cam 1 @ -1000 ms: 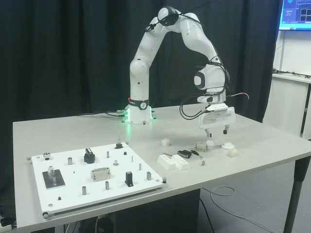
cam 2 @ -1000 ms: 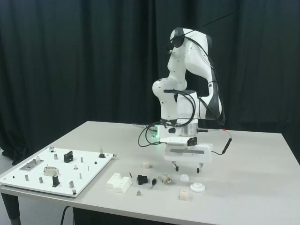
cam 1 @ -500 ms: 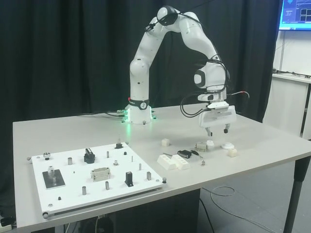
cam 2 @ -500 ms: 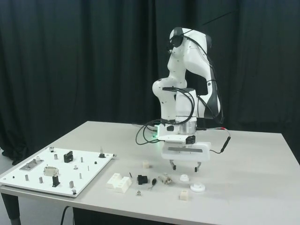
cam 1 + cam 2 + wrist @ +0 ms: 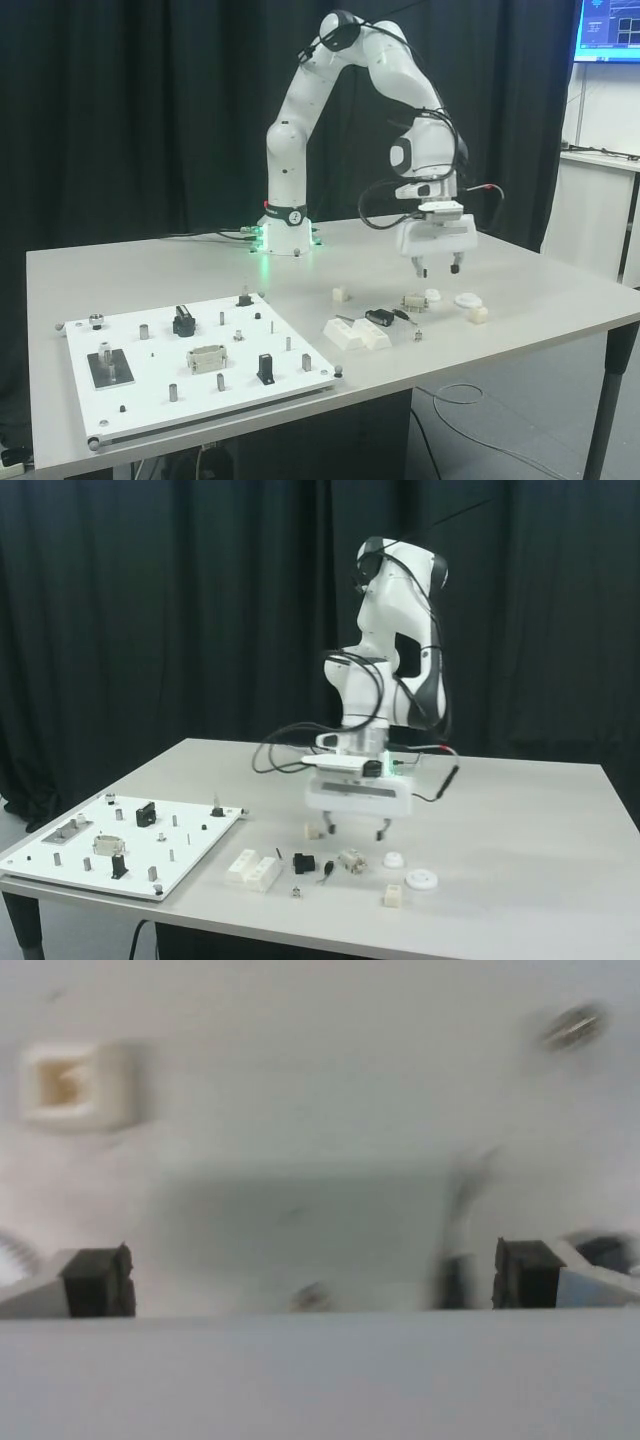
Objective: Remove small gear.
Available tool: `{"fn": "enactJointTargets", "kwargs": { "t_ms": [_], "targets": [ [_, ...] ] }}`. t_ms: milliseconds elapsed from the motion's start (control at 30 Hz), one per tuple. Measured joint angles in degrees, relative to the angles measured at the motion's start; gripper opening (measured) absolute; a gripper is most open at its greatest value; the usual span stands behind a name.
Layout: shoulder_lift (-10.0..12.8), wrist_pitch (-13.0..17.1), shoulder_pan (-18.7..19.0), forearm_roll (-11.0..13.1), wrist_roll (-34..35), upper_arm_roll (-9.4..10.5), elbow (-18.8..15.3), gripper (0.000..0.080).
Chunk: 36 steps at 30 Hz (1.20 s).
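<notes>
Two fingers of the tool [image 5: 355, 831] stand wide apart, gripping nothing, above the tabletop [image 5: 520, 810]. The small gear [image 5: 393, 860] lies loose near the tabletop's front edge, beside a larger gear [image 5: 421, 880].

The grey worktop [image 5: 180, 262] carries the arm's base [image 5: 285, 238] at its back and a white board [image 5: 195, 360] of small parts near the front. Beside the board lie two white blocks [image 5: 356, 334], a black plug [image 5: 379, 318], a small white cube [image 5: 341, 294] and white round pieces [image 5: 467, 299].
</notes>
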Motion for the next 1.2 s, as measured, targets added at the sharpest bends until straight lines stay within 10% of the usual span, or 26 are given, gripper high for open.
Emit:
{"fn": "enactJointTargets", "kwargs": {
  "t_ms": [1200],
  "targets": [
    [1.3, -1.8, -30.0, 0.0, -34.0, -1.97, 8.1, 0.08]
  ]
}}
